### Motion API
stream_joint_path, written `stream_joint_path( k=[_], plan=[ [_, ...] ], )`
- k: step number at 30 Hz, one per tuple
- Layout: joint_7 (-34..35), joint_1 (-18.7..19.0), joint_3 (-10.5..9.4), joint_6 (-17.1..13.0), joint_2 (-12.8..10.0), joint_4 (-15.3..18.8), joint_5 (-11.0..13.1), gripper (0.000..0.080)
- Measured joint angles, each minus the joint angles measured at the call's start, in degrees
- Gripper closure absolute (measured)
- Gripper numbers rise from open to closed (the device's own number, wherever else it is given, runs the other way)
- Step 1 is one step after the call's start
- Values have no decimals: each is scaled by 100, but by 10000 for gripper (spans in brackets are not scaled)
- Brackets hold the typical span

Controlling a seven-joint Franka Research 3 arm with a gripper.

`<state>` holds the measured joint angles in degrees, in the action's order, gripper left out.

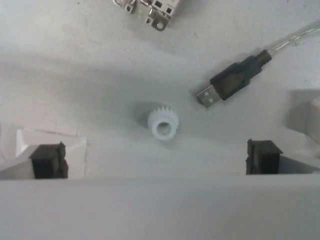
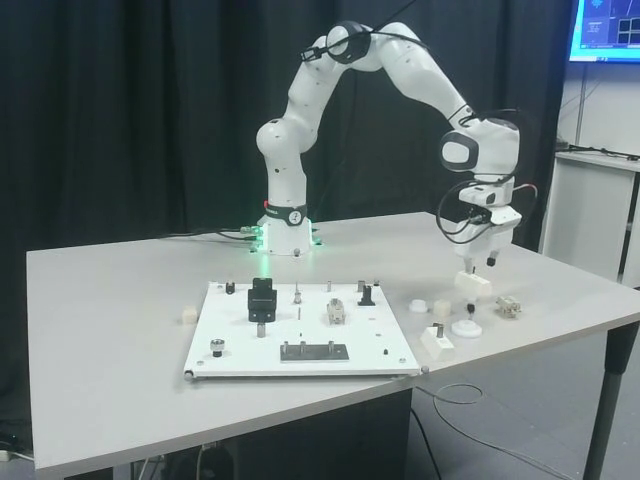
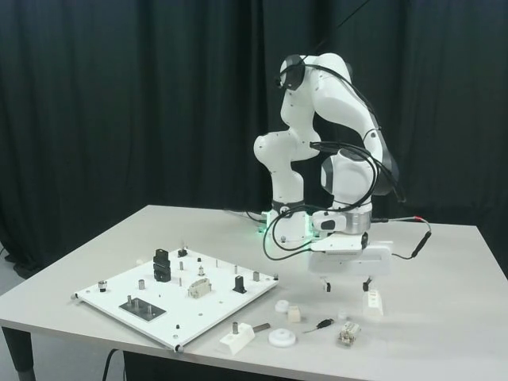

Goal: Remove round peg 4.

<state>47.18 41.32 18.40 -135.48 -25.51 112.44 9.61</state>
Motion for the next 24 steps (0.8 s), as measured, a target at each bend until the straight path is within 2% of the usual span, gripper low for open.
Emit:
stream_joint_path(
  k=[12,24],
  plan=[
    [-37,-35,61,18,41,2,-108,3],
    [-126,-59,189,18,74,2,-112,3]
  ],
)
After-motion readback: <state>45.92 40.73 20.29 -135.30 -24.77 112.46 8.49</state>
